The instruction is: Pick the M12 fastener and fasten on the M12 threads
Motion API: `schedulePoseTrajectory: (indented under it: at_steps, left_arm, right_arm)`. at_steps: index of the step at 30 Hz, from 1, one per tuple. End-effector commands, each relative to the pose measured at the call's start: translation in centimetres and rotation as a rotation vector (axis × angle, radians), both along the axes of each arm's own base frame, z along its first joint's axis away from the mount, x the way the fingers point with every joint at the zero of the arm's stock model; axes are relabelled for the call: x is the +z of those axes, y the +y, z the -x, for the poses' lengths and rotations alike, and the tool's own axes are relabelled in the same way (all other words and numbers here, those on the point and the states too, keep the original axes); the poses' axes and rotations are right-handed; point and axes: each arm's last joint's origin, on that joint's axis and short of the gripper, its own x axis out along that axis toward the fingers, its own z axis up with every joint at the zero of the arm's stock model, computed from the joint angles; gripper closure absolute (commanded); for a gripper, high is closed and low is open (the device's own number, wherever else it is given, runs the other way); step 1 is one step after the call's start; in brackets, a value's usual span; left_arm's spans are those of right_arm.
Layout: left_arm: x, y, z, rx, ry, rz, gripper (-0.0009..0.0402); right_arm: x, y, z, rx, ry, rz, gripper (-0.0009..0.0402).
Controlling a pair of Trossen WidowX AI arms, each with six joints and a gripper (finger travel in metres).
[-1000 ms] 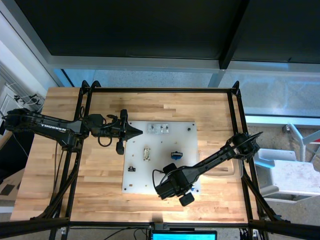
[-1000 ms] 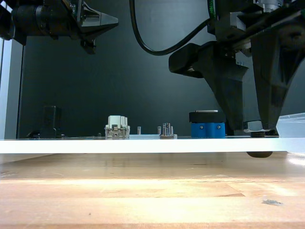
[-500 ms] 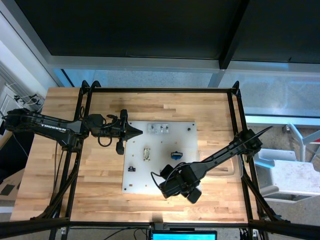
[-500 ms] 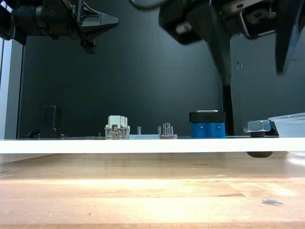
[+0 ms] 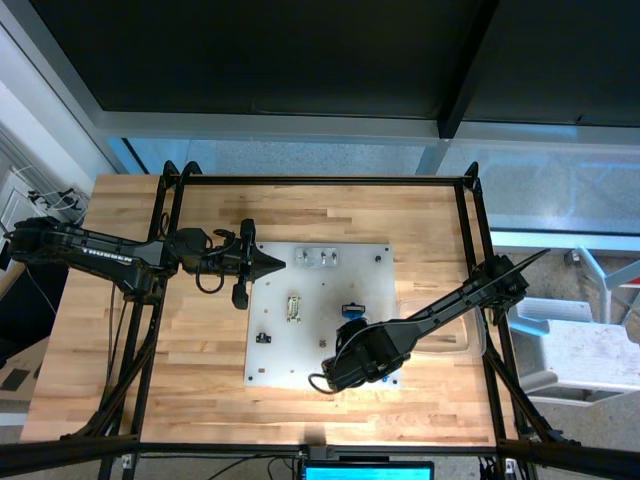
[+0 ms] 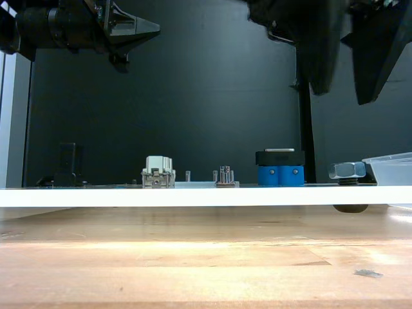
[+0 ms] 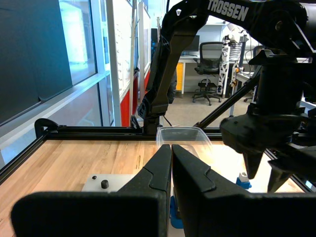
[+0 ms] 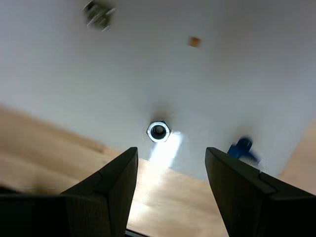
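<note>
The small silver M12 nut (image 6: 347, 170) sits on its short black stud (image 6: 348, 181) at the near right of the white board (image 6: 193, 195). From above, the nut (image 8: 158, 131) shows its dark bore, resting on the board (image 8: 207, 74). My right gripper (image 6: 344, 64) hangs open well above it, nothing between its fingers (image 6: 320, 55). In the high view the right gripper (image 5: 357, 365) covers the stud. My left gripper (image 5: 272, 263) is shut and empty, parked high over the board's far left edge; the left gripper (image 7: 171, 165) points toward the right arm.
A clear container (image 5: 445, 338) stands off the board's right edge, just behind the stud in the low view (image 6: 391, 166). On the board are a blue-topped block (image 6: 280, 168), a white connector (image 6: 158, 174) and a small silver post (image 6: 224, 175). A black frame (image 5: 320, 181) rings the table.
The right gripper, whose fingers straddled the nut a second ago, has lifted straight off it and stands higher. The nut stays on the stud. The left arm is still.
</note>
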Motion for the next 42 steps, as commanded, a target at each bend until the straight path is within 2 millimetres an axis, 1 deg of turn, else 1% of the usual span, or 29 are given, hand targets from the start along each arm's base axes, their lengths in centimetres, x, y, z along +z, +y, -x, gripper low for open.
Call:
schedulePoseTrajectory:
  at_steps: [1,4,6,10,12,16,19,22,26,27,29,32,37,42]
  left_arm:
    - [0.0,0.0,0.0,0.0,0.0,0.0,0.0393]
    - [0.0,0.0,0.0,0.0,0.0,0.0,0.0393]
    - [0.0,0.0,0.0,0.0,0.0,0.0,0.0393]
    - [0.0,0.0,0.0,0.0,0.0,0.0,0.0393]
    - [0.0,0.0,0.0,0.0,0.0,0.0,0.0393]
    - [0.0,0.0,0.0,0.0,0.0,0.0,0.0393]
    - [0.0,0.0,0.0,0.0,0.0,0.0,0.0393]
    - [0.0,0.0,0.0,0.0,0.0,0.0,0.0393]
    - [0.0,0.0,0.0,0.0,0.0,0.0,0.0393]
    - [0.0,0.0,0.0,0.0,0.0,0.0,0.0393]
    - [0.0,0.0,0.0,0.0,0.0,0.0,0.0393]
    - [0.0,0.0,0.0,0.0,0.0,0.0,0.0393]
    - [0.0,0.0,0.0,0.0,0.0,0.0,0.0393]
    - [0.0,0.0,0.0,0.0,0.0,0.0,0.0393]
  right_arm:
    - [-0.2,0.0,0.1,0.208,0.009,0.035,0.0205]
    - [-0.2,-0.1,0.2,0.375,0.02,0.066,0.0205]
    - [-0.4,-0.2,0.2,0.469,0.008,0.118,0.0205]
    - [-0.5,-0.3,0.1,0.82,0.003,0.195,0.0205]
    - [-0.5,-0.3,0.1,0.895,0.001,0.218,0.0205]
    - [-0.7,-0.3,0.1,0.956,0.012,0.225,0.0219]
    - [-1.2,-0.4,0.0,0.957,0.018,0.225,0.0249]
    - [-1.7,-0.5,-0.1,0.954,0.033,0.224,0.0301]
    - [-2.1,-0.3,-0.4,0.981,0.021,0.223,0.0395]
    - [-2.1,-0.2,-0.4,0.994,0.016,0.221,0.0396]
    - [-2.5,-0.2,-0.5,1.006,0.02,0.22,0.0384]
    - [-3.2,0.0,-0.7,1.041,0.022,0.199,0.0396]
    - [-4.3,0.1,-0.6,1.05,0.017,0.189,0.0393]
    - [-4.7,0.1,-0.6,1.053,0.014,0.186,0.0393]
